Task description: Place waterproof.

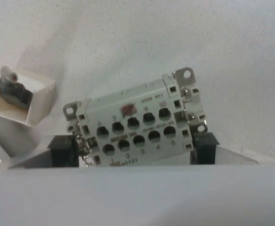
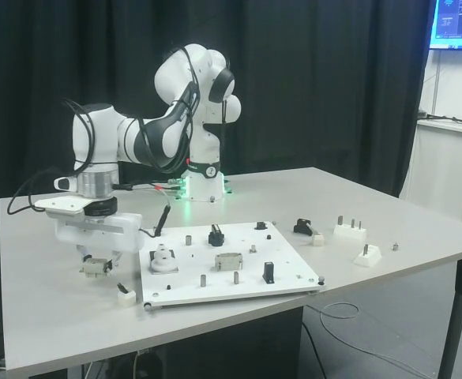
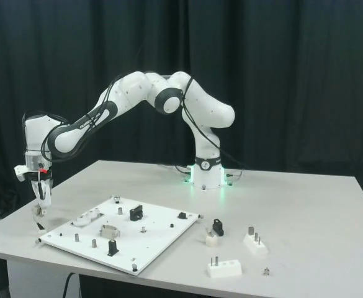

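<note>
My gripper (image 1: 133, 149) is shut on the waterproof connector (image 1: 136, 126), a grey-white block with two rows of round sockets and metal lugs at its corners. Black fingertips (image 1: 62, 150) press on both of its ends. In the first room view the gripper (image 2: 98, 263) holds the connector (image 2: 96, 268) low over the grey table, left of the white board (image 2: 286, 280). I cannot tell whether the connector touches the table. The second room view shows the gripper (image 3: 40, 211) off the left corner of the board (image 3: 162, 245).
A small white box with a black part in it (image 1: 22, 96) sits on the table near the gripper (image 2: 125, 297). The board carries pegs, black fixtures and a metal socket frame (image 2: 228, 260). Right of the board stand white blocks with pins (image 2: 349, 230) and a black clip (image 2: 302, 227).
</note>
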You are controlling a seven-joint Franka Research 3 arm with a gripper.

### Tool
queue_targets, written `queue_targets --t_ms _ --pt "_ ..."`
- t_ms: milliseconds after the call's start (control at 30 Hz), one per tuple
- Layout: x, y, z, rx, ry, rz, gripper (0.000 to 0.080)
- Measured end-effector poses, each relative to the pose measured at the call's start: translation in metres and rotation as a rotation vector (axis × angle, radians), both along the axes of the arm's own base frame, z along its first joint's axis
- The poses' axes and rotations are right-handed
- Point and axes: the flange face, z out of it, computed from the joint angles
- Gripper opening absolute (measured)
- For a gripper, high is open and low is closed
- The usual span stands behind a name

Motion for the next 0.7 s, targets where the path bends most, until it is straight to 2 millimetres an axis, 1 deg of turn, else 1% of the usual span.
queue_targets --t_ms 400,700 --pt "-0.0014 -0.0007 0.0004 0.000 0.004 -0.009 0.0522" --pt "-0.0001 0.0017 0.0000 0.014 0.003 -0.166 0.0522"
